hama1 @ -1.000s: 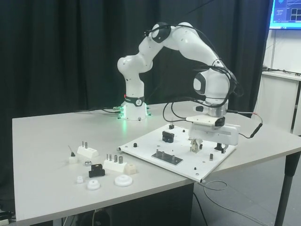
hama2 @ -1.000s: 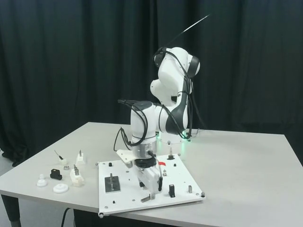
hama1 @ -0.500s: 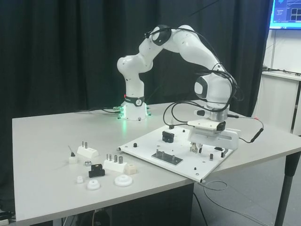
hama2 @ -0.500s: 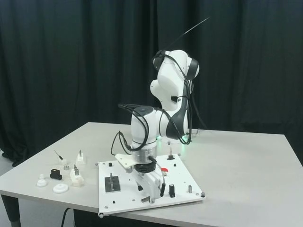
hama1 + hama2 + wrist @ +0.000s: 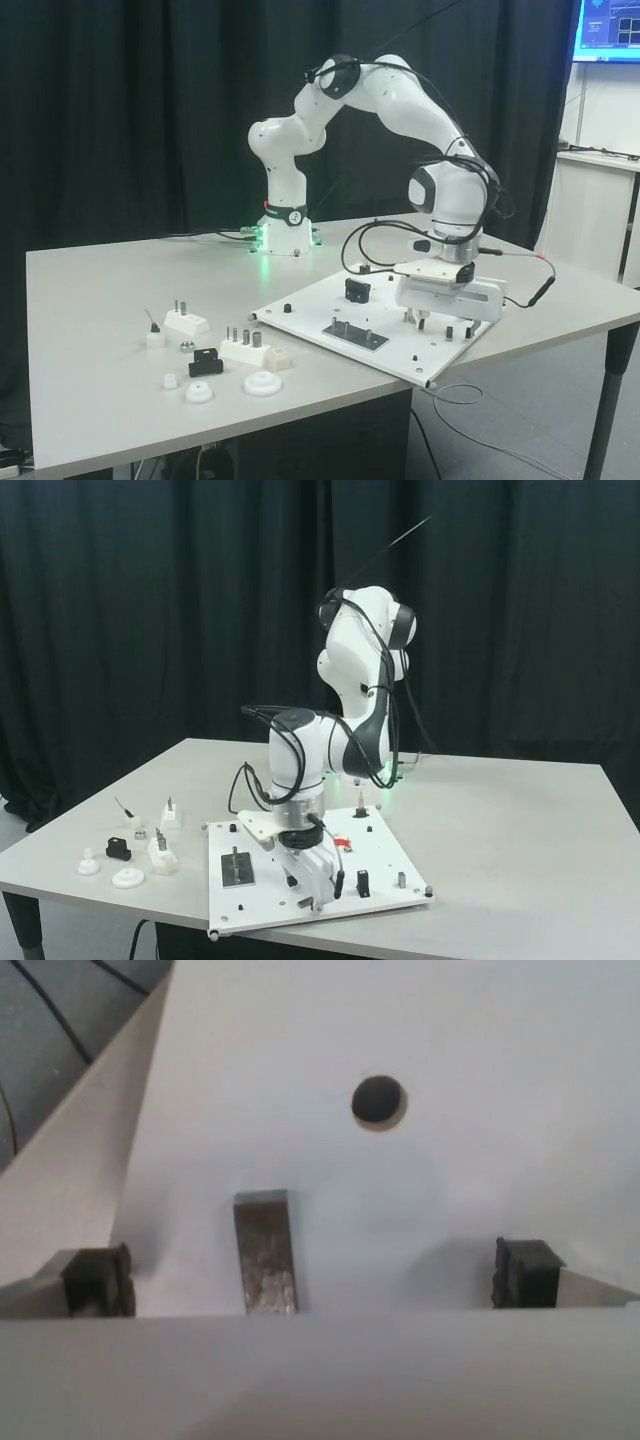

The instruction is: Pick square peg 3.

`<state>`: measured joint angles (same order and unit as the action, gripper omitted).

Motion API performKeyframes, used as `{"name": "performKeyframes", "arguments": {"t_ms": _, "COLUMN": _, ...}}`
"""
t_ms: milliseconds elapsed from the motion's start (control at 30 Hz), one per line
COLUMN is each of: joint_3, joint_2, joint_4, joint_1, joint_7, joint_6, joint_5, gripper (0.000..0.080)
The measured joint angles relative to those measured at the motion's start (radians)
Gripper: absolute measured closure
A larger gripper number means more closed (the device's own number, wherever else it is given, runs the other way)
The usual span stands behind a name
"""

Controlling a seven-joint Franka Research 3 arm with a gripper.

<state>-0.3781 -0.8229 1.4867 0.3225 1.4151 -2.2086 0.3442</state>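
One flat white square board lies on the grey table; we count one white arm bent low over it. Its gripper hangs spread apart, gripping nothing. Between the two fingertips stands one grey square metal peg, near one black round hole.

The gripper sits low over the white board, fingers wide apart. Only the grey peg stands between them, nearer one finger; a black hole lies beyond.
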Motion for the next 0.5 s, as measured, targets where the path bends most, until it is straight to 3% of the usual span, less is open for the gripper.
{"name": "performKeyframes", "arguments": {"t_ms": 500, "joint_3": 0.02, "joint_2": -0.007, "joint_4": -0.003, "joint_1": -0.015, "joint_7": -0.001, "joint_6": -0.002, "joint_5": 0.0, "gripper": 0.0003}}
